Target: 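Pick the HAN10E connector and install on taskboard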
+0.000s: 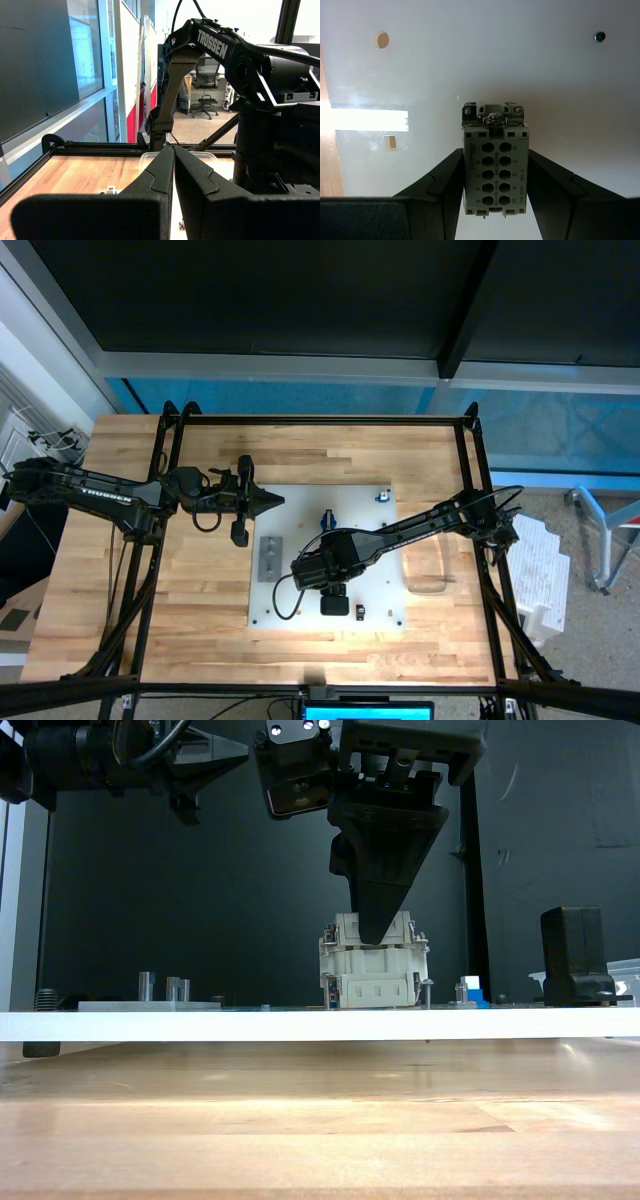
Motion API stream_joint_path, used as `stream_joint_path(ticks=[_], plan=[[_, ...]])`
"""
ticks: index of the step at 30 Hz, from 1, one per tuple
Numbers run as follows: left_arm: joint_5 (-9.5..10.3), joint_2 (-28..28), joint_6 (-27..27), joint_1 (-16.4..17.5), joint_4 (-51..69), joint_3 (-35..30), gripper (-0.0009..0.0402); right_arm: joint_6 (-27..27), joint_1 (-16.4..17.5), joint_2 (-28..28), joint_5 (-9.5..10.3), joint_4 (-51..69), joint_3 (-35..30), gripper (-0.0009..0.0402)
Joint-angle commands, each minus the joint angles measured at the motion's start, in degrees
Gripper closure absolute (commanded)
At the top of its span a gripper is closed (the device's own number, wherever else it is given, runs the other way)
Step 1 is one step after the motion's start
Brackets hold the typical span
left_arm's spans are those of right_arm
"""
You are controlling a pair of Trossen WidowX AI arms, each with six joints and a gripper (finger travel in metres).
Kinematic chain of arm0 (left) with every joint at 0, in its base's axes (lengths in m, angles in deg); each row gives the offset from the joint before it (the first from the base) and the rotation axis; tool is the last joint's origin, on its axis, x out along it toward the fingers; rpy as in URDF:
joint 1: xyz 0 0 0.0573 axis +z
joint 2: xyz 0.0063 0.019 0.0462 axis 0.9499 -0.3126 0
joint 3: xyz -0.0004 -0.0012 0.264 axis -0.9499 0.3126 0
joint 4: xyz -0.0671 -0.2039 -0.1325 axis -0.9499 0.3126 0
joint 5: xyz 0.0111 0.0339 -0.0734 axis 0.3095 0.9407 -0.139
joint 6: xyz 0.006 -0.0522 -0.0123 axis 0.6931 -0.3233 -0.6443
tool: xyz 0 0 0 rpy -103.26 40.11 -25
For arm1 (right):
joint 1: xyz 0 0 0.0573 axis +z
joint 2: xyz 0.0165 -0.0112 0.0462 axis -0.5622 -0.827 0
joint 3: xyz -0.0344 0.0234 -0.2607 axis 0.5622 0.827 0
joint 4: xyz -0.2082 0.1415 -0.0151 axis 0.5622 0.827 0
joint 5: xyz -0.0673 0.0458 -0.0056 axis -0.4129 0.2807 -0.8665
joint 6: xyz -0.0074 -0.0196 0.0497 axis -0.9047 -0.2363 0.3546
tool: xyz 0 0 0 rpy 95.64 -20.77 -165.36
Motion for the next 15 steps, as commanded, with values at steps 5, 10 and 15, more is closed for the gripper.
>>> stream_joint_path(ticks=[5, 10, 15], plan=[[0.0, -0.02, 0.0, 0.0, 0.0, 0.0, 0.0392, 0.37, -0.02, 1.25, -0.02, 0.35, -0.04, 0.0233], [0.0, -0.02, 0.0, 0.02, -0.02, 0.0, 0.0392, 0.46, 0.0, 1.92, 0.02, 0.42, -0.04, 0.0173], [0.0, -0.02, 0.0, 0.0, 0.0, 0.0, 0.0392, 0.46, 0.0, 2.27, 0.31, 0.42, -0.04, 0.0105]])
